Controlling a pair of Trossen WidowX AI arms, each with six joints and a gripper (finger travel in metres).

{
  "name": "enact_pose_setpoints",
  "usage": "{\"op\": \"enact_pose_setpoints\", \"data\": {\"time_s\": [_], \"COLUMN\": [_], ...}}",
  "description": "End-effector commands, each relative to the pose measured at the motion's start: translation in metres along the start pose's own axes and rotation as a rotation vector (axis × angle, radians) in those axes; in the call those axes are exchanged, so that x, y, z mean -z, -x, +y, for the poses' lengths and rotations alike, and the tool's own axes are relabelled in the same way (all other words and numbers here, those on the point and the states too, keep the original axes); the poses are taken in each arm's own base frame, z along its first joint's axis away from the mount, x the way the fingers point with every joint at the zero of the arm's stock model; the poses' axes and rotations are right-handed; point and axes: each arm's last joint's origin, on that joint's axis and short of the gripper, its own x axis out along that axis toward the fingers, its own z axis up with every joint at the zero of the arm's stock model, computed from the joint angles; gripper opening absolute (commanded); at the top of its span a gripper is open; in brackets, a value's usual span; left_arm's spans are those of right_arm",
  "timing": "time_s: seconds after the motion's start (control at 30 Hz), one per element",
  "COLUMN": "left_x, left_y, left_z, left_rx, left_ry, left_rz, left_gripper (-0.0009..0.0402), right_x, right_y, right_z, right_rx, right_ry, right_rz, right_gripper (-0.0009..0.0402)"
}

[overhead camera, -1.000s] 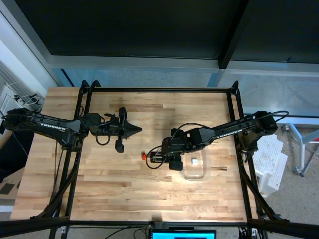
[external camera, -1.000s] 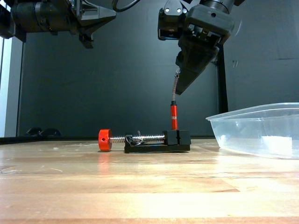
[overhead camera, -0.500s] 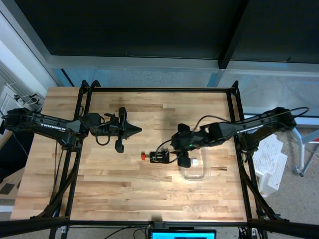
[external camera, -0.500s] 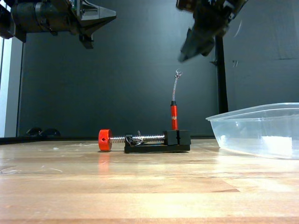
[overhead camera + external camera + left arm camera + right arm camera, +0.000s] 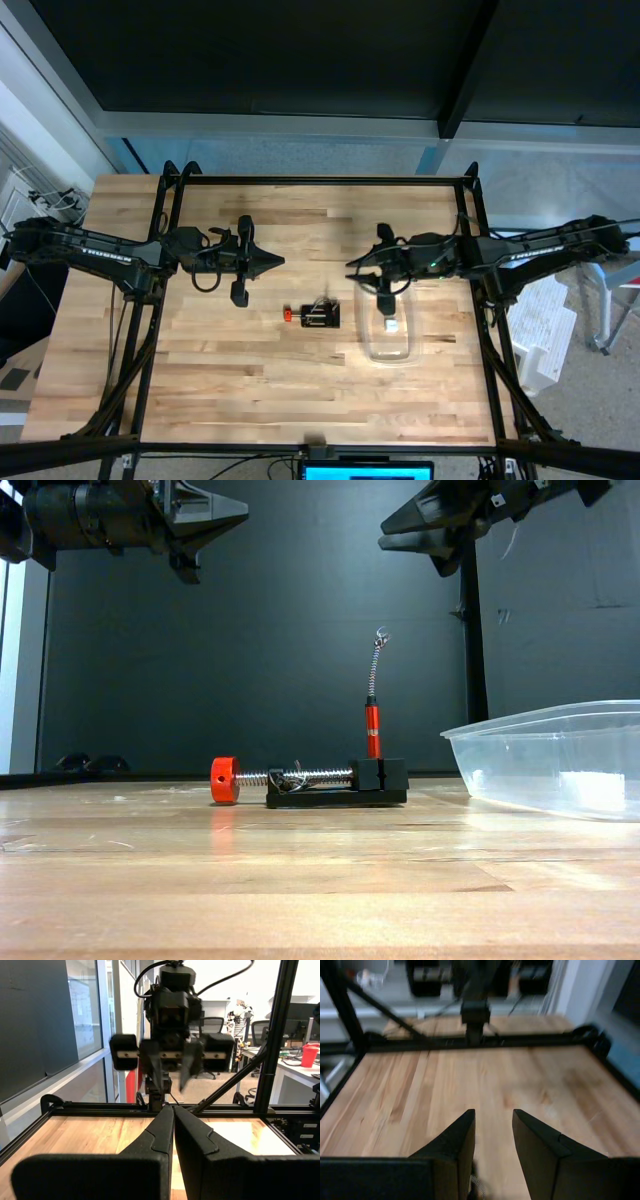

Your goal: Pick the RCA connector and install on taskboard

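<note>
Thin red-and-silver RCA connector (image 5: 372,715) stands upright in the small black taskboard (image 5: 335,783) block with red-orange knob (image 5: 225,780). Your right gripper (image 5: 384,537) hangs high, off the taskboard's connector end, fingers spread, empty. Left gripper (image 5: 243,520) sits high beyond the knob end, pinched closed. Install looks done; just park clear.

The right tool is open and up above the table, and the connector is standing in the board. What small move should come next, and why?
Probably draw the right tool back toward its own table edge and park it. The RCA connector stands upright in the taskboard with nothing holding it. The right tool is open and empty, and the left tool hangs shut, high over the left side.
</note>
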Motion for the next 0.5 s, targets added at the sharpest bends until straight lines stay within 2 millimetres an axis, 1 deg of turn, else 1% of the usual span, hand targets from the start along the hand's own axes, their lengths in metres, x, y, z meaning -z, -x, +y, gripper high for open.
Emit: {"op": "enact_pose_setpoints", "data": {"time_s": [0.03,0.23,0.5], "left_x": [0.000,0.000,0.000], "left_y": [0.000,0.000,0.000], "left_z": [0.000,0.000,0.000], "left_rx": [0.000,0.000,0.000], "left_ry": [0.000,0.000,0.000], "left_rz": [-0.001,-0.001,-0.001], "left_gripper": [0.0000,0.0000,0.0000], "right_x": [0.003,0.010,0.023], "right_y": [0.011,0.028,0.042], "right_z": [-0.006,-0.011,-0.013], "right_rx": [0.011,0.011,-0.008], "right_ry": [0.002,0.005,-0.006], "right_rz": [-0.088,-0.221,-0.314], "right_gripper": [0.0080,0.0046,0.0000]}}
